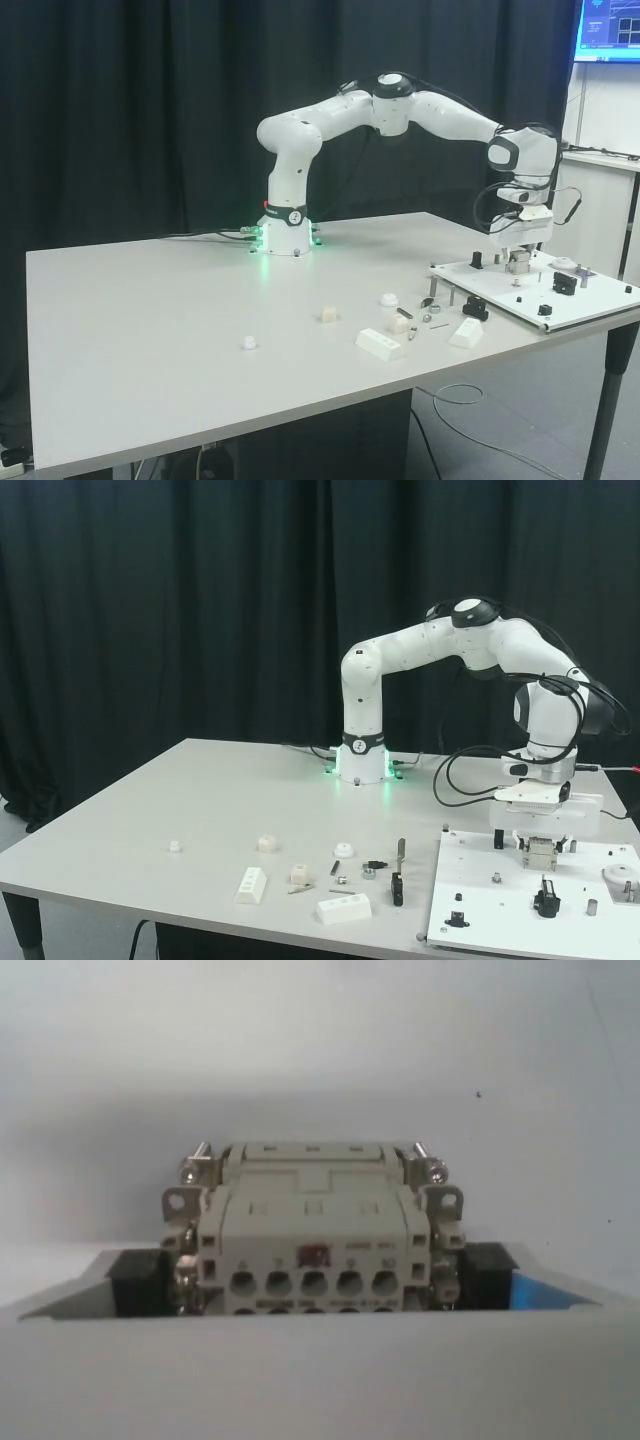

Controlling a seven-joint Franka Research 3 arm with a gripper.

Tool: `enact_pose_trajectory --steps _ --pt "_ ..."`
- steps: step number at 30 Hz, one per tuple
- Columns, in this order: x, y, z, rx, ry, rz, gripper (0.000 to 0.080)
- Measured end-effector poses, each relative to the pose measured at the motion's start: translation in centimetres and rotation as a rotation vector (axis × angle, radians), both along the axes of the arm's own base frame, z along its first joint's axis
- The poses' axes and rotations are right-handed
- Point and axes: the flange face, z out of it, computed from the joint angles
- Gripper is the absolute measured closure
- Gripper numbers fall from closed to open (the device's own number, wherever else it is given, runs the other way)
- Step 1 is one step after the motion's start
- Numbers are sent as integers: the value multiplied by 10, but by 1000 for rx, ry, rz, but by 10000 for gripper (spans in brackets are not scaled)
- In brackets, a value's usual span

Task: Remove waterproof.

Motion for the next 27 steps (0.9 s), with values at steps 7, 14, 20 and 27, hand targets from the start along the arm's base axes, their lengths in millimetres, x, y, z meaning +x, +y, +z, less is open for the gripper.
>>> enact_pose_trajectory --steps 7,14,20,27 --pt "0 0 0 -2 0 -1 185" --pt "0 0 1 -1 0 -3 185" --pt "0 0 2 2 1 -10 185" --pt "1 -1 7 8 5 -12 185"
